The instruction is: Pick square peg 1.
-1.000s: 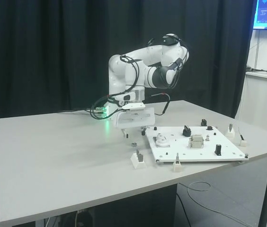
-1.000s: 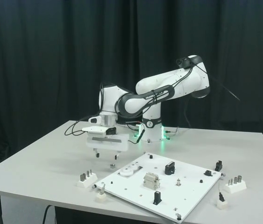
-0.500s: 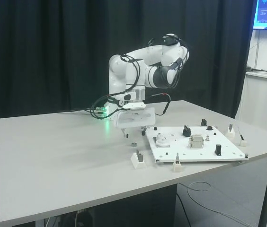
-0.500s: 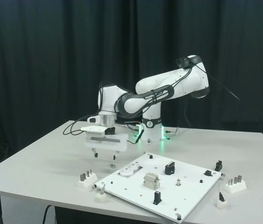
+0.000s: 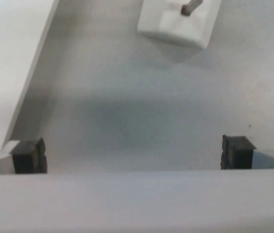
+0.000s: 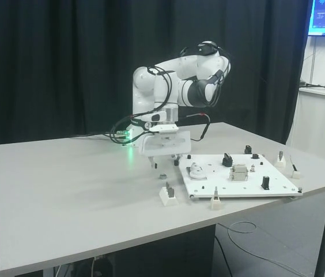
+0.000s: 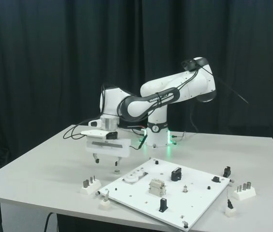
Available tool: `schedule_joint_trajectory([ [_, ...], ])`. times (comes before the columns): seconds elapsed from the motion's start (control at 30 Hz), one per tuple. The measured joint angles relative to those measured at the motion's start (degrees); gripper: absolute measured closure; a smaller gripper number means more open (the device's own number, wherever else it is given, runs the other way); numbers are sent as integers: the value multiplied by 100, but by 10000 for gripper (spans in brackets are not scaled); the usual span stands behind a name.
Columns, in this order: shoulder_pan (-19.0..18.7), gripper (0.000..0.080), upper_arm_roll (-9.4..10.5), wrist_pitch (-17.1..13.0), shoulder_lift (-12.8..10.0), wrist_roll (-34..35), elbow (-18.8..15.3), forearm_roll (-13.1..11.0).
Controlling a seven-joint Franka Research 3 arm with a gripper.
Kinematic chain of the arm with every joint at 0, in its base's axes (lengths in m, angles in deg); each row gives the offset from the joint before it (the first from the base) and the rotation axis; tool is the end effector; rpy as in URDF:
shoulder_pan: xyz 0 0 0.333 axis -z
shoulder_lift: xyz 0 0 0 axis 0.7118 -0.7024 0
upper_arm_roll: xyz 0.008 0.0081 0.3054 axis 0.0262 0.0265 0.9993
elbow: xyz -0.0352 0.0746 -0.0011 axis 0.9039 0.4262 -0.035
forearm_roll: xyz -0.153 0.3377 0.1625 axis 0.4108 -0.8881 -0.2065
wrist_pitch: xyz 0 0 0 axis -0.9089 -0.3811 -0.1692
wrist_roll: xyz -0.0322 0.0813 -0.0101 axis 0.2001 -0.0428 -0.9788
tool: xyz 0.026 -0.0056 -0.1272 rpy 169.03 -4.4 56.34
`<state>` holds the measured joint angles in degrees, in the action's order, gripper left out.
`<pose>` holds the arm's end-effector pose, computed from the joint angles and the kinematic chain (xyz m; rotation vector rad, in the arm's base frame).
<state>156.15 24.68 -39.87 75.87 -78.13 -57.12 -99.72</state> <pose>0.4820 -0.1499 0.2065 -2.9074 1.1617 -0.2452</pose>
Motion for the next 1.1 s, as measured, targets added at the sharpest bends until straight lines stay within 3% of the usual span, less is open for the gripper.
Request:
schedule_joint_trajectory([
  [0.77, 929, 3, 196, -174, 56, 325, 1159, 12],
  [1.1, 1119, 3, 299, -211, 125, 355, 1354, 13],
])
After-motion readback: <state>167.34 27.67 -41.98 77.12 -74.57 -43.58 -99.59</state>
